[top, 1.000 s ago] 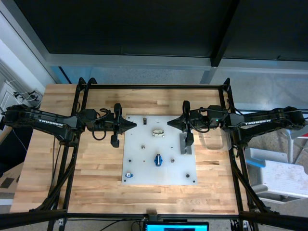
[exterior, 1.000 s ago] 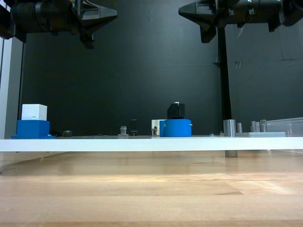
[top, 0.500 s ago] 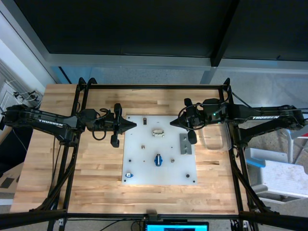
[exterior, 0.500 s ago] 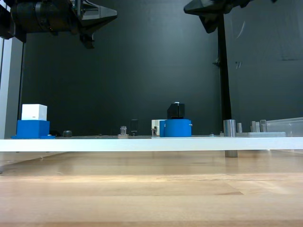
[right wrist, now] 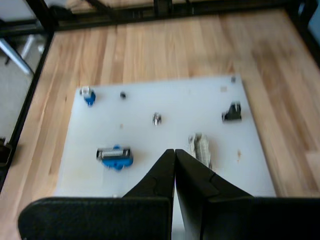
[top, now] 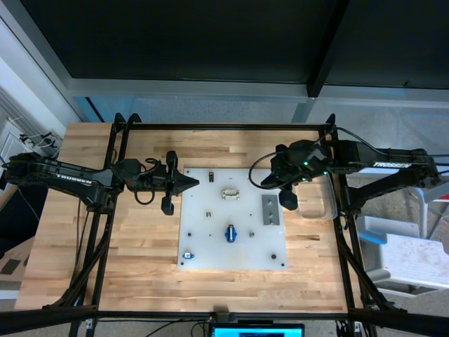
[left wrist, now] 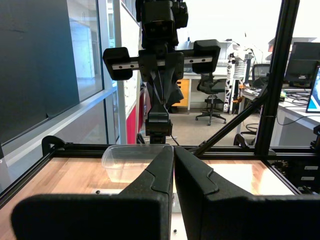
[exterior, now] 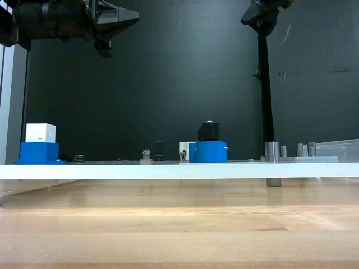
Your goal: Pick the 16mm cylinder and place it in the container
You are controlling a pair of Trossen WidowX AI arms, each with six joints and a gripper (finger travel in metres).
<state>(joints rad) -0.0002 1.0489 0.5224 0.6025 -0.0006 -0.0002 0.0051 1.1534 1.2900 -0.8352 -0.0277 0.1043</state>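
Observation:
The 16mm cylinder is a thick metal peg standing upright on the white board, just right of a blue connector; it shows clearly in the low view. The container, a clear tub, sits on the wood off the board's right edge. My right gripper hangs high over the board's far right part, shut with nothing in it, well above and behind the cylinder. High over the board's far left edge, my left gripper is shut and empty.
A grey metal block with thin pegs lies on the board beside the container. Also on the board are a blue connector, a white connector, a blue-and-white block and a small black part. A black frame rings the table.
The right gripper has drawn back to the right, towards the container's side, and risen higher in the low view. The left arm and the board's parts have not moved.

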